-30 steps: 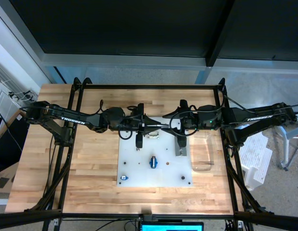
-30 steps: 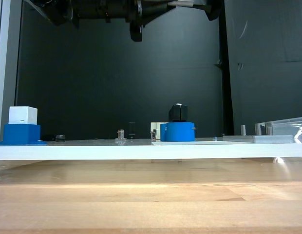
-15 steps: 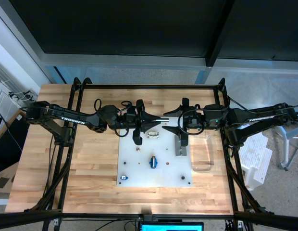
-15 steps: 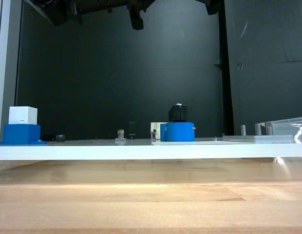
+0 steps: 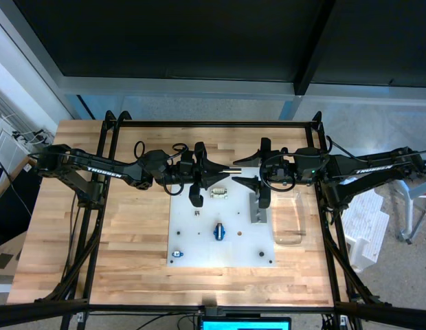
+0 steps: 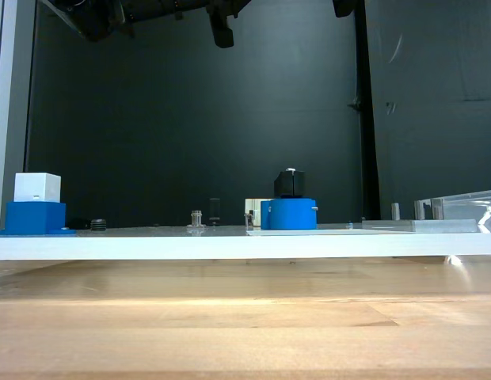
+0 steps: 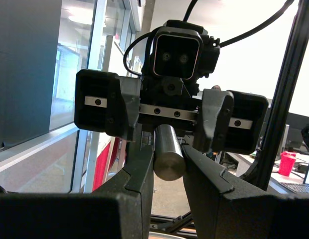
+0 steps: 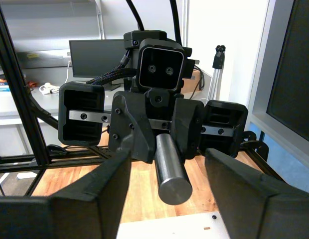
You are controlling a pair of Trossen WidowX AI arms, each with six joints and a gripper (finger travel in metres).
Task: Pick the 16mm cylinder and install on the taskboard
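Note:
Above the far part of the white taskboard (image 5: 199, 237) the two arms face each other tip to tip. My left gripper (image 5: 225, 172) is shut on the 16mm cylinder (image 5: 233, 169), a grey metal rod held level and pointing toward the right arm. In the left wrist view the cylinder (image 7: 167, 158) sits pinched between the left fingers (image 7: 140, 172). My right gripper (image 5: 243, 171) stands open just off the rod's free end, not touching it. From the right wrist view the cylinder (image 8: 170, 172) juts out of the left gripper between the spread right fingers (image 8: 94, 199).
On the taskboard stand a blue fitting (image 5: 219, 232), a grey metal block (image 5: 259, 210), a beige connector (image 5: 218, 192) and a small blue-white piece (image 5: 176, 254). A clear plastic tray (image 5: 290, 220) lies at the board's right side. A black frame rings the table.
The right gripper opened and drew back to the right, off the cylinder. The left gripper kept the cylinder and shifted slightly left.

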